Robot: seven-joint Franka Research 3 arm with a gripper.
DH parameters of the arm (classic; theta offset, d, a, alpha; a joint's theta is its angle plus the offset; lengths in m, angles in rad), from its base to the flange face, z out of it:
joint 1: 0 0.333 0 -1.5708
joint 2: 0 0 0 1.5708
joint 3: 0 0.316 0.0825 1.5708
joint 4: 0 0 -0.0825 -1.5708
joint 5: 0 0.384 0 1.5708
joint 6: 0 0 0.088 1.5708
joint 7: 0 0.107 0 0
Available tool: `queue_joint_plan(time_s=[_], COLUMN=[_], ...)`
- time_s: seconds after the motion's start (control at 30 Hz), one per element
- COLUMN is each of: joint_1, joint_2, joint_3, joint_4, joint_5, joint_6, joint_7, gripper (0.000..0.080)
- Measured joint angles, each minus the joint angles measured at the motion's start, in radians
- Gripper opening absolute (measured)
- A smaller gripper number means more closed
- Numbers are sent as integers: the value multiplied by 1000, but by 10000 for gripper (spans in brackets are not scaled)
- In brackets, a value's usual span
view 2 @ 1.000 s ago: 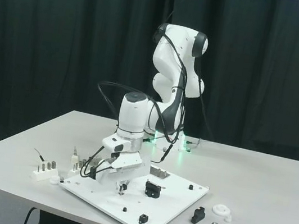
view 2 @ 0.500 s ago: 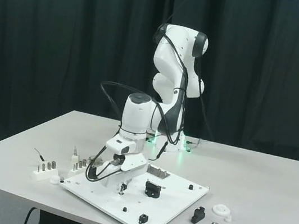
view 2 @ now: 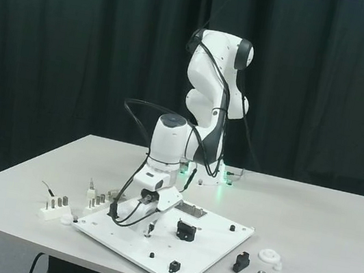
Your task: Insert BNC.
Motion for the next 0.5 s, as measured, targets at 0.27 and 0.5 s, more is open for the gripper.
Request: queue_joint_plan(time_s=[0.27,0.5], joint_1=[-1,-1], joint_2=[0,0], joint_3=[0,0], joint_4=[0,0], joint_5=[-1,-2], joint_6=[-1,-1], joint_7=[-46,-108], gripper=[121,121])
